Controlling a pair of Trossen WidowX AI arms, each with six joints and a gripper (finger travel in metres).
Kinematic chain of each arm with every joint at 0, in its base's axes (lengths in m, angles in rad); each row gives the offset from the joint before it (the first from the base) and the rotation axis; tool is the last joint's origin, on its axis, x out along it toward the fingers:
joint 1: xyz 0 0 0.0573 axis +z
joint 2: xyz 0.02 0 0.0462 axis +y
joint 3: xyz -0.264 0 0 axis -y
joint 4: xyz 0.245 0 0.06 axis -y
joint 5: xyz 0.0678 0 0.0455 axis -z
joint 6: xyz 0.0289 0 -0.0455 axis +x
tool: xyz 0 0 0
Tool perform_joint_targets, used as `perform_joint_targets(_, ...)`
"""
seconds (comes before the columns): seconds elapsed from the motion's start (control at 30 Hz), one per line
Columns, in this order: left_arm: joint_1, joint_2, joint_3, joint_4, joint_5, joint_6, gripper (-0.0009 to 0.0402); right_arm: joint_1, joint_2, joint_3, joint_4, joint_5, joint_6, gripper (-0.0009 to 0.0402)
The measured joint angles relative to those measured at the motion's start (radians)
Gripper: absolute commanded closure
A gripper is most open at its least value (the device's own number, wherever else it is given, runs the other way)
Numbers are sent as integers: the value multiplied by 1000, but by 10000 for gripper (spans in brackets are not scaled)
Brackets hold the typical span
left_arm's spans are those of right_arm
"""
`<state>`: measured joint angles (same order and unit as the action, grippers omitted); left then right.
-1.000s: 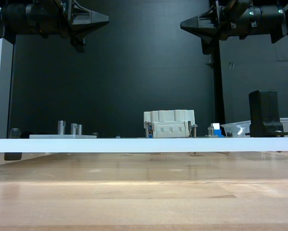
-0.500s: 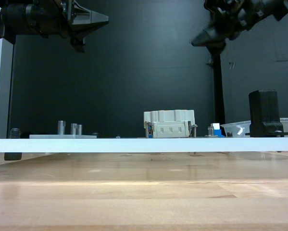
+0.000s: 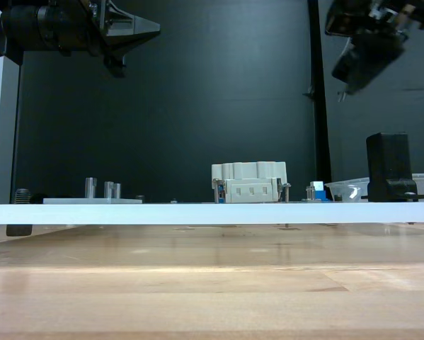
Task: Pick the 16mm bar and install on taskboard
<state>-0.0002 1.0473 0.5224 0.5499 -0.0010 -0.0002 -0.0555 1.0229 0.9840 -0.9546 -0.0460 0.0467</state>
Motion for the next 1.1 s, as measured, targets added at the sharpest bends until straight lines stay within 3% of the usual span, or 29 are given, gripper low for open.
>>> perform_joint_targets(0.43, 0, 0, 0, 0, 0, 0, 393, 0, 0, 3, -309, 1, -27, 393)
perform_joint_targets(0.57, 0, 0, 0, 0, 0, 0, 393, 0, 0, 1, -346, 26, -42, 384)
perform_joint_targets(0.7, 0, 0, 0, 0, 0, 0, 393, -5, 0, 0, -366, 80, -66, 362)
perform_joint_targets(1.1, 0, 0, 0, 0, 0, 0, 393, -97, 16, -44, -325, 80, -182, 247)
